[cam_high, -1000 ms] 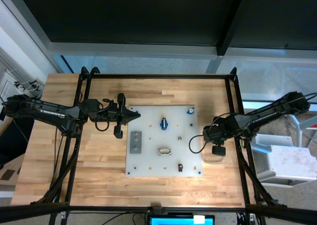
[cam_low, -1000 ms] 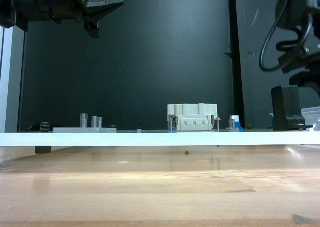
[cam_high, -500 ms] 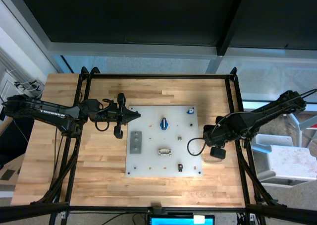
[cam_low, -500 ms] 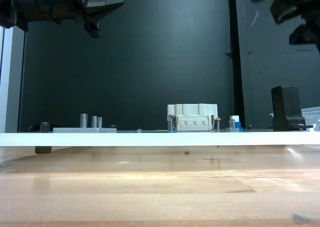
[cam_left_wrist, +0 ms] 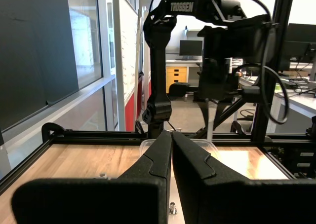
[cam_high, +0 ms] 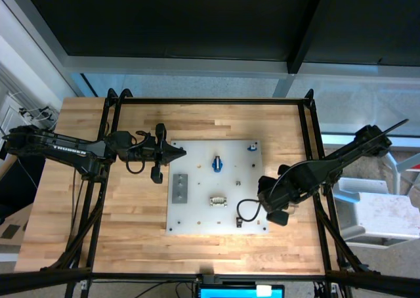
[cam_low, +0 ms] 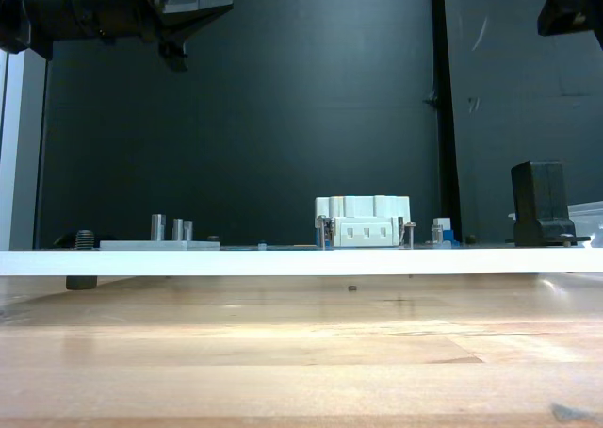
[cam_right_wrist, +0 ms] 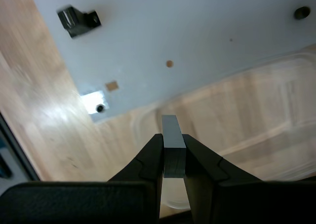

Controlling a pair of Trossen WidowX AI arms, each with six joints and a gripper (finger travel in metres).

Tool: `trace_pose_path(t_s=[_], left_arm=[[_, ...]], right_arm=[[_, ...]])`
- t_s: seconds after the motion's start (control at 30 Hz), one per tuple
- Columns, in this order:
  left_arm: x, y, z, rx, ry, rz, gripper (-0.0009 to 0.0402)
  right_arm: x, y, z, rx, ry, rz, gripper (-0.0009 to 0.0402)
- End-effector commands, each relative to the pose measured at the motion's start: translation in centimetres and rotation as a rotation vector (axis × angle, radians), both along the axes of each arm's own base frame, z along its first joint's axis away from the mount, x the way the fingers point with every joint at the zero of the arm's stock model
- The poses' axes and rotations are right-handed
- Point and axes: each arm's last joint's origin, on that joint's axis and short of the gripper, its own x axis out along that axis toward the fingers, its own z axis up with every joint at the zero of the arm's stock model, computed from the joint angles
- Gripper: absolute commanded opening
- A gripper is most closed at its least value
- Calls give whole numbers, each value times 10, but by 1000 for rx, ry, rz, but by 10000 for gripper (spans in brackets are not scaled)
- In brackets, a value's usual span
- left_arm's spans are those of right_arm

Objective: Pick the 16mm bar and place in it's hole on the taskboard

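**Though 16mm bar (cam_right_wrist: 174,145) is gripped, seating not yet done**

High: right gripper (cam_high: 266,191) over taskboard's (cam_high: 197,212) near-right corner, left gripper (cam_high: 178,152) over its far-left edge.
L wrist: jaws pressed together, nothing betw.
R wrist: bar clamped, raised above taskboard's corner, clear of any hole.

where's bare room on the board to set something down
Bare: board near-left, between grey block and near edge. Crowded: around connector. The right gripper, holding the bar, hangs by near-right corner; left gripper, shut, over far-left edge.
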Motion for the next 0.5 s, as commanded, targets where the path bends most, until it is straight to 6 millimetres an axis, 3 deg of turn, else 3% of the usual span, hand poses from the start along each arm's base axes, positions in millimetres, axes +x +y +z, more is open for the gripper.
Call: trace_pose_path(t_s=[0.03, 0.5], left_arm=[[0, 0, 0, 0, 0, 0, 0], [0, 0, 0, 0, 3, 0, 0]], right_arm=[[10, 10, -3, 8, 8, -91, 0], [37, 33, -15, 87, 15, -439, 0]])
